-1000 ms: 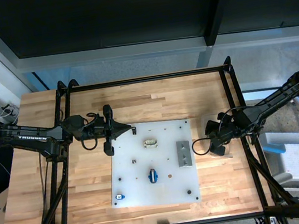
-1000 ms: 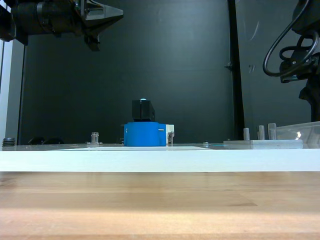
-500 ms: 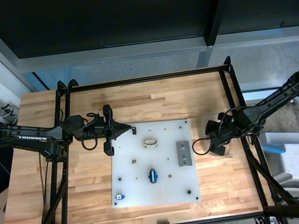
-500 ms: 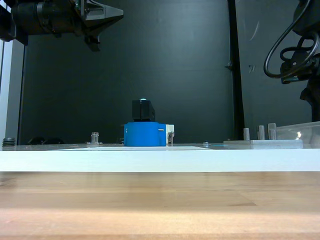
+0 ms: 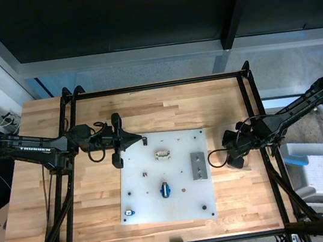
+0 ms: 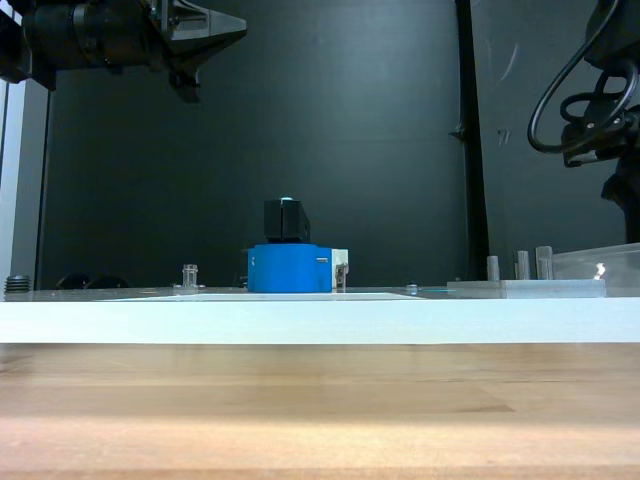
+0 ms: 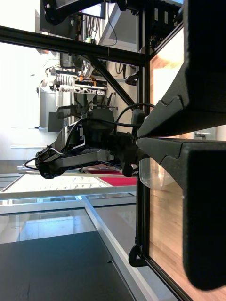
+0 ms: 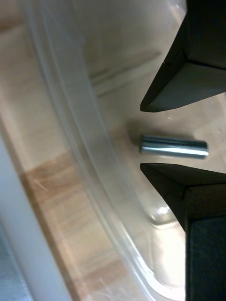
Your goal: Pick the 16mm cylinder and place it in the container
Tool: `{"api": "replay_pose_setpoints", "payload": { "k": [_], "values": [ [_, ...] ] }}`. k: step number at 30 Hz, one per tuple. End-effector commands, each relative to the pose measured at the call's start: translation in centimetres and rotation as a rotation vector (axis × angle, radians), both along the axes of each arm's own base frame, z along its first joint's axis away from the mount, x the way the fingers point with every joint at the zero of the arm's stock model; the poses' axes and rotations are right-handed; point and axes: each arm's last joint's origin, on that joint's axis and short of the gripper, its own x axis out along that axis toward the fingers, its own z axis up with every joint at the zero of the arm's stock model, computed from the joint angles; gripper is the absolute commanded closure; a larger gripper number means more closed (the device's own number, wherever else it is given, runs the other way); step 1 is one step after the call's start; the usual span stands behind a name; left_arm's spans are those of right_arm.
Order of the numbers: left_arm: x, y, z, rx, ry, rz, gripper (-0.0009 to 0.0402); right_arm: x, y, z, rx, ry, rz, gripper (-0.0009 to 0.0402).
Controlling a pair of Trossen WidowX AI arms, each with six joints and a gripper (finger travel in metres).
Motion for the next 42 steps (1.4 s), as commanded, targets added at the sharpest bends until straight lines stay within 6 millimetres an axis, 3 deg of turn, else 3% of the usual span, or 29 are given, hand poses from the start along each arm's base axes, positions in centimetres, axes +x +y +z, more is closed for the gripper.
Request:
{"api": "replay_pose_setpoints", "payload": {
  "k": [1,9,28,42],
  "values": [
    [0.0,0.0,0.0,0.0,0.0,0.0,0.0393,0.0,0.2,0.1,0.062,0.02,0.02,0.0239],
    [0.0,0.0,0.0,0.0,0.0,0.0,0.0393,0.2,0.3,2.0,0.064,0.032,0.023,0.024],
    [0.0,0.0,0.0,0.0,0.0,0.0,0.0393,-0.5,0.3,9.5,0.117,0.099,0.038,0.024],
    [0.0,0.0,0.0,0.0,0.0,0.0,0.0393,-0.6,0.2,10.1,0.114,0.1,0.039,0.024]
  ]
}}
